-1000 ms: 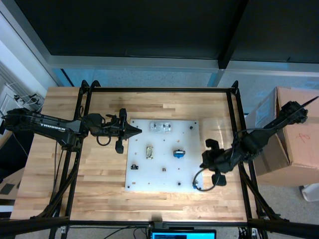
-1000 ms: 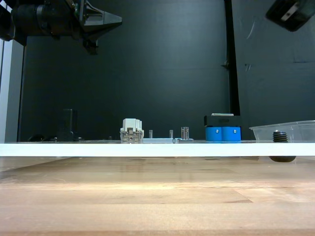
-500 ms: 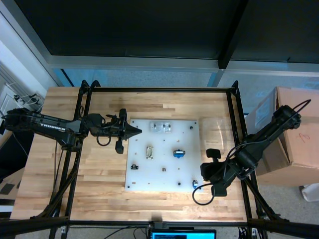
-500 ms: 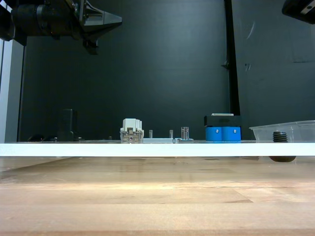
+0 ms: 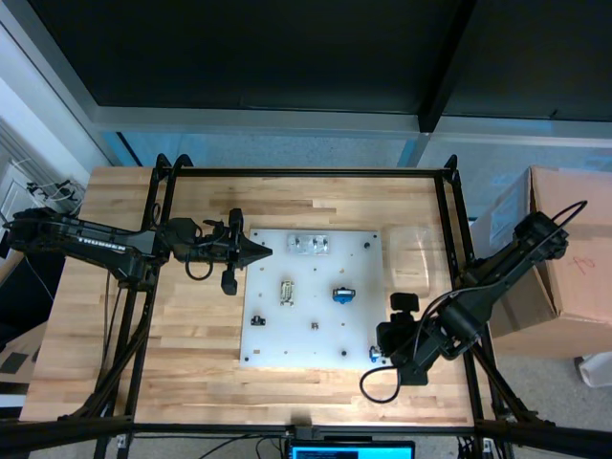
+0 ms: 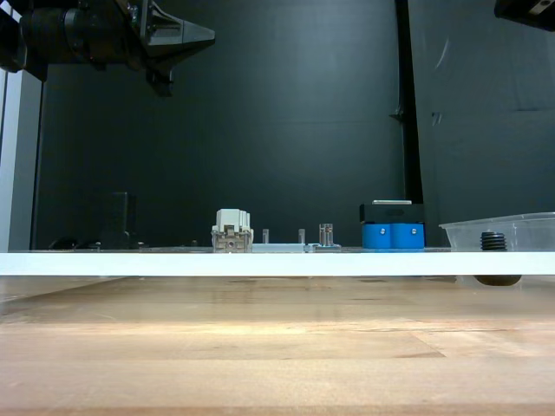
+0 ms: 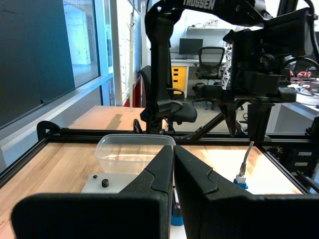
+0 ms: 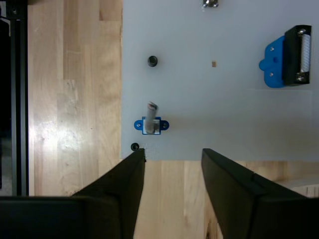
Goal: Remove the RJ45 connector from the taskboard and place in the container
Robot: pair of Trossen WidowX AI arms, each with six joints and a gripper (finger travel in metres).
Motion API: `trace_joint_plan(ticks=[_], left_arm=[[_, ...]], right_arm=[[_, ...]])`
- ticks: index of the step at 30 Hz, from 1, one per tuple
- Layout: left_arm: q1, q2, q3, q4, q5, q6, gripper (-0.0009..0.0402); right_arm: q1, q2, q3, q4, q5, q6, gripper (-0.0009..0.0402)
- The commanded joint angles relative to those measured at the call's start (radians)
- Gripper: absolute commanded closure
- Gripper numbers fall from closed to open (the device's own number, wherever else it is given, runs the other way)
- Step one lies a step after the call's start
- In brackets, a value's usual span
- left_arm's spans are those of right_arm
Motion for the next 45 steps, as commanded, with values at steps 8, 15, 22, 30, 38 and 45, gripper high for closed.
trace_joint_plan(ticks=[8,15,22,30,38,45], left_arm=[[0.000,0.000,0.000,0.000,0.000,0.000,0.0393],[0.000,0.000,0.000,0.000,0.000,0.000,0.0393],[0.000,0.000,0.000,0.000,0.000,0.000,0.0393],[0.000,0.000,0.000,0.000,0.000,0.000,0.0393],[0.000,0.000,0.000,0.000,0.000,0.000,0.0393],[0.000,0.000,0.000,0.000,0.000,0.000,0.0393]], right_arm=[[0.000,0.067,0.006,0.000,0.000,0.045,0.0164],[0.003,0.107,0.002,0.011,0.001,0.046,0.0157],[0.005,0.137,-0.029,0.060,0.000,0.045,0.0157],[0.008,0.169,-0.072,0.132,0.002,0.042,0.0158],[0.008,0.172,-0.122,0.219,0.001,0.044,0.0158],[0.008,0.172,-0.134,0.233,0.002,0.043,0.0158]])
